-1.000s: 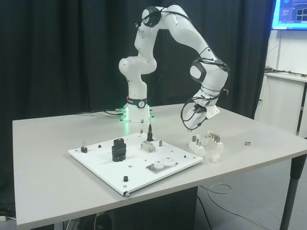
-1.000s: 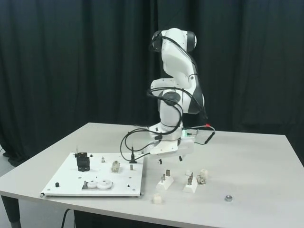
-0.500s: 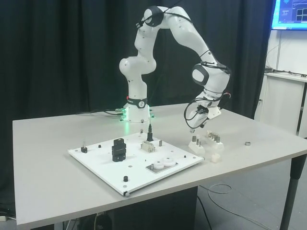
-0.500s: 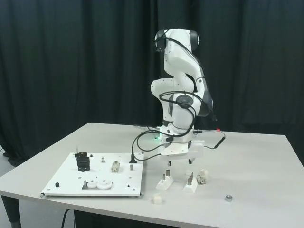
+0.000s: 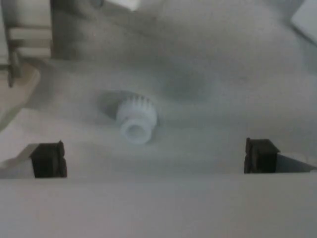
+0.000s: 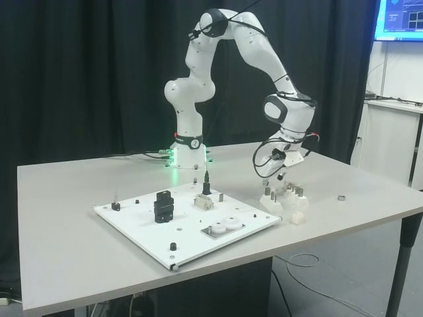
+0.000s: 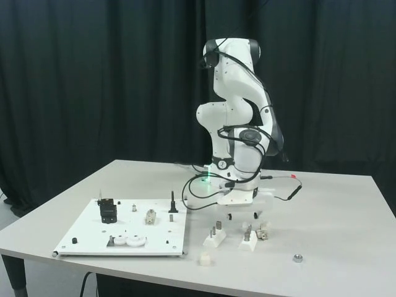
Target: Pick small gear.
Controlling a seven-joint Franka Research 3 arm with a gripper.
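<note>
- Gripper (image 5: pixel 153 157) has swung away from the white board (image 6: pixel 142 221) since a second ago, now over the peg blocks (image 7: pixel 213 237).
- Fingers (image 5: pixel 48 159) spread wide, empty.
- Small gear (image 5: pixel 136 119) lies on the grey table (image 5: pixel 223 89) below, between the fingertips, untouched.

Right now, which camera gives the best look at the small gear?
The wrist view: the gear lies on the grey table, teeth and hub plain, ahead of the open claw. In the first room view it is only a white speck under the claw. In the second it is a small white block.
</note>
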